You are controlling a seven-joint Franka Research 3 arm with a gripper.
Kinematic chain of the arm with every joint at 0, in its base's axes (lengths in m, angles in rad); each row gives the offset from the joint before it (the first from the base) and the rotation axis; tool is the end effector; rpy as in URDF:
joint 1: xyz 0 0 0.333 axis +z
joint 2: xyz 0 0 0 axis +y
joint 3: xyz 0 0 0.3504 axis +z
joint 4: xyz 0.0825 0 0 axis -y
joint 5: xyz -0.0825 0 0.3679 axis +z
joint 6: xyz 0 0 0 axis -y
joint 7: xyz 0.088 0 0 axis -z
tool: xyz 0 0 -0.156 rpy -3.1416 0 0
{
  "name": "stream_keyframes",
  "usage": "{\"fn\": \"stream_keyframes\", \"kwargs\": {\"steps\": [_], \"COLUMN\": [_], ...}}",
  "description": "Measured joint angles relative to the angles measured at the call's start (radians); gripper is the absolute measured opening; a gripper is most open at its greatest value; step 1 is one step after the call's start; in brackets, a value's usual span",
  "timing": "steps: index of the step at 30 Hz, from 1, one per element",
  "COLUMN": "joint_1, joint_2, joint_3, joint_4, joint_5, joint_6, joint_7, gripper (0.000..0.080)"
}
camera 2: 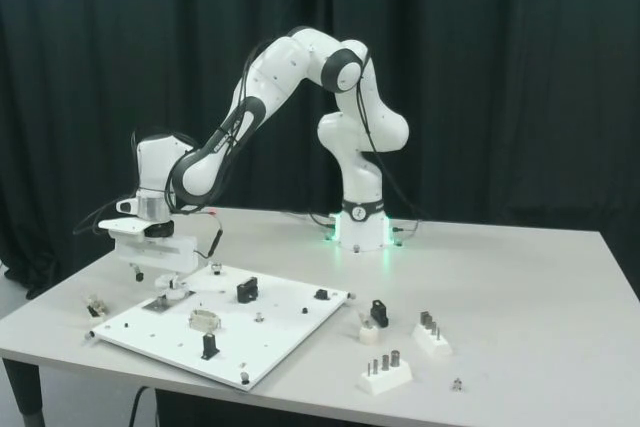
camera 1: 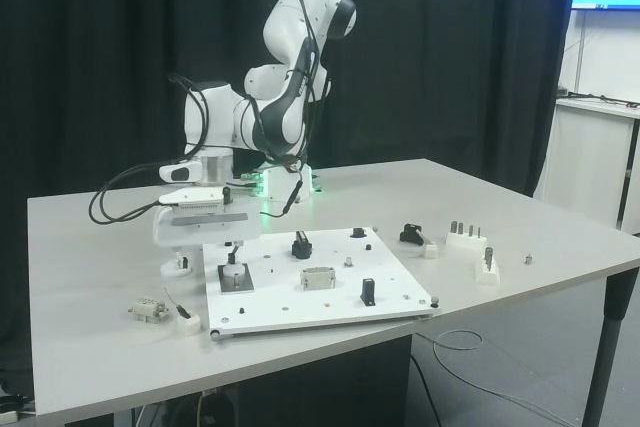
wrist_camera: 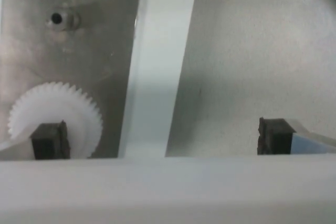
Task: Insert medium gear.
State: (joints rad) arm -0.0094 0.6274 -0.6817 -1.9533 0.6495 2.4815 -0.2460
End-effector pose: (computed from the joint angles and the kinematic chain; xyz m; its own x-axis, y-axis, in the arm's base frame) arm 0.5086 -0.3777 0.2138 0.6624 -0.7413 0.1084 -0.7430 -0.6685 -0.0313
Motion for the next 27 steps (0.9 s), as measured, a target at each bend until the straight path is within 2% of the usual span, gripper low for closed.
{"fn": "stream_keyframes", "kwargs": {"steps": [15,27], "joint_1": [-0.003,0.008], "joint_2": [-0.004,-0.039], "joint_3": [0.0,0.0], "joint_4": [0.0,0.0], "joint_5": [-0.002,-0.002], "joint_6": [-0.004,-0.058], "joint_7": [-0.001,0.0], "gripper": [0.08,0.08]}}
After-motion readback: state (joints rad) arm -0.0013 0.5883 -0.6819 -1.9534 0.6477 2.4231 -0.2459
